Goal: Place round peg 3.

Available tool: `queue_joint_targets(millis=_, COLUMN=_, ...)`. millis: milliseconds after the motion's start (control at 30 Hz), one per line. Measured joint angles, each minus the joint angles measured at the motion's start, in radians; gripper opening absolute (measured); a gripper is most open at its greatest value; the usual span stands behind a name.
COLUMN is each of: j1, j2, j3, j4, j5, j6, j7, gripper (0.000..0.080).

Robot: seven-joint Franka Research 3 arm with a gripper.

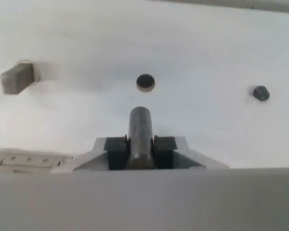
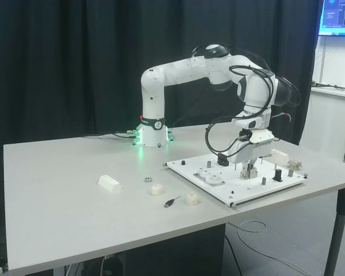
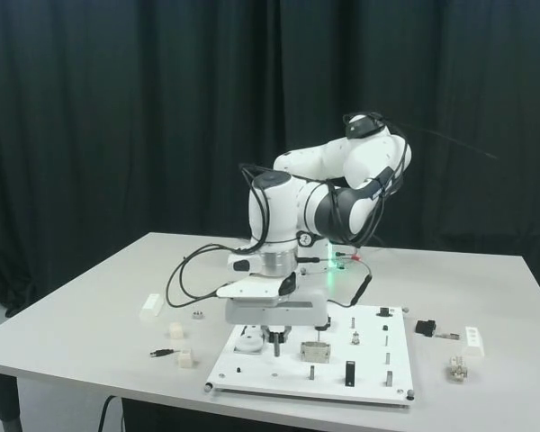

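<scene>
The gripper (image 1: pixel 140 153) hung low over the white board (image 2: pixel 241 187) on the grey worktop (image 2: pixel 57 190), its jaws closed on round peg 3 (image 1: pixel 140 134), which stood upright between them with its free end pointing down at the board. In the wrist view a dark round hole (image 1: pixel 145 82) lay in the board just beyond the peg's tip, apart from it, so the peg was probably being carried over the hole before being lowered in. Holding the peg vertical would let it enter the hole straight. A grey block (image 1: pixel 17 78) and a small dark stud (image 1: pixel 261 93) stood on the board well to either side of the hole, clear of the likely path down
</scene>
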Motion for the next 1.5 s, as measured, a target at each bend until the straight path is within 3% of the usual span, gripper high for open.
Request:
queue_joint_targets(millis=933, j1=0.002, j2=-0.003, j3=-0.005, j4=0.000, j5=0.000, j6=-0.001, j7=0.005, gripper=0.0112)
queue_joint_targets(millis=1100, j1=-0.008, j2=-0.003, j3=-0.006, j4=-0.005, j5=-0.016, j6=0.004, j7=0.001, gripper=0.0112)
queue_joint_targets(millis=1500, j1=-0.044, j2=0.004, j3=-0.007, j4=-0.054, j5=-0.032, j6=0.040, j7=-0.138, gripper=0.0112)
